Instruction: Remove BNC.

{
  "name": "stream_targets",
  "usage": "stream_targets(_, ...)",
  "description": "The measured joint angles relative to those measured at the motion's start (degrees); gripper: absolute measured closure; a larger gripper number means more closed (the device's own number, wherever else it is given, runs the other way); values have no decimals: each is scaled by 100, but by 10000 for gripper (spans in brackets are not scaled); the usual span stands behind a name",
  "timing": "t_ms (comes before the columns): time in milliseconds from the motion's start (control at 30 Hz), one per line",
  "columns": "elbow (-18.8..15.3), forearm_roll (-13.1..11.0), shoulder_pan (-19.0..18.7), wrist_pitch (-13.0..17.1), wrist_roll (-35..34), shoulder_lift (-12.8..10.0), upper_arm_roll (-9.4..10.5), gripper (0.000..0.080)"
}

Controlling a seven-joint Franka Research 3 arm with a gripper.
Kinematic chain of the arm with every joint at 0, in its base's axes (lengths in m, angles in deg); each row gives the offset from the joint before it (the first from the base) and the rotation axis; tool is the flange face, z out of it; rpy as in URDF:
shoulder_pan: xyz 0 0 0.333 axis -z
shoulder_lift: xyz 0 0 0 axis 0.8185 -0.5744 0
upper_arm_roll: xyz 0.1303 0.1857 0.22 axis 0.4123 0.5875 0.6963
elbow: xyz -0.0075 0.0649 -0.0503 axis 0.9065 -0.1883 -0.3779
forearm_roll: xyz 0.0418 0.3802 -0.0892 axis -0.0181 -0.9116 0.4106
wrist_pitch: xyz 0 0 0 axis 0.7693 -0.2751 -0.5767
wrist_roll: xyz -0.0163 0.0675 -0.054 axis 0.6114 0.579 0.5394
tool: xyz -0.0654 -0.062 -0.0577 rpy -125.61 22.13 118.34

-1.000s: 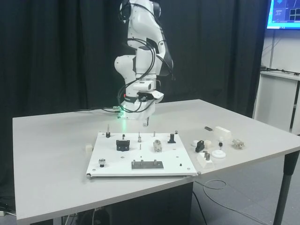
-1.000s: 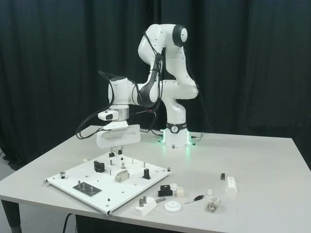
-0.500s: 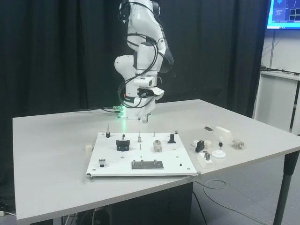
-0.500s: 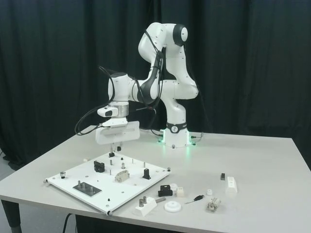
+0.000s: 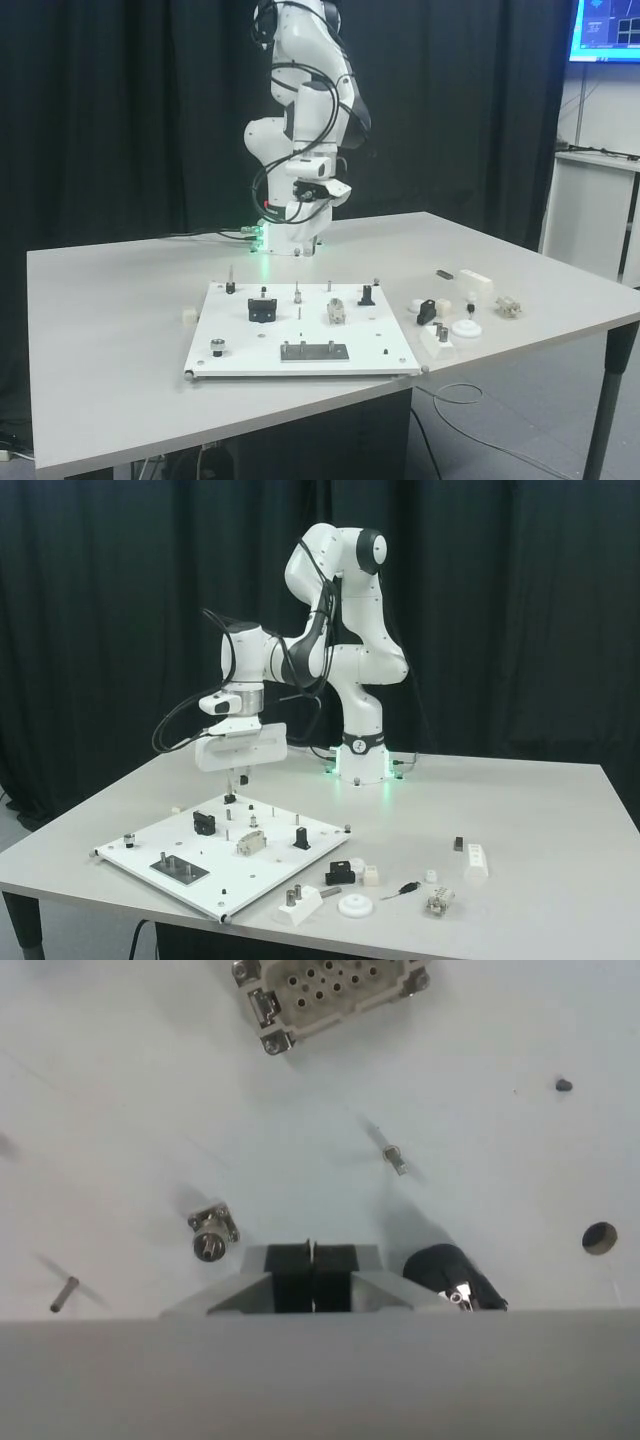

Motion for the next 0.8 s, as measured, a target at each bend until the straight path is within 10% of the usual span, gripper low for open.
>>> stream_targets(367, 49, 146, 0, -140, -296, 2, 0, 803)
stream_targets(400, 49, 155, 0, -144, -307, 2, 0, 670)
stream_targets(567, 49, 208, 3, -162, -392, 2, -2, 670)
stream_targets(600, 49, 220, 4, -168, -414, 2, -3, 328)
stream_targets(800, 49, 322, 12, -246, -649, 2, -16, 328)
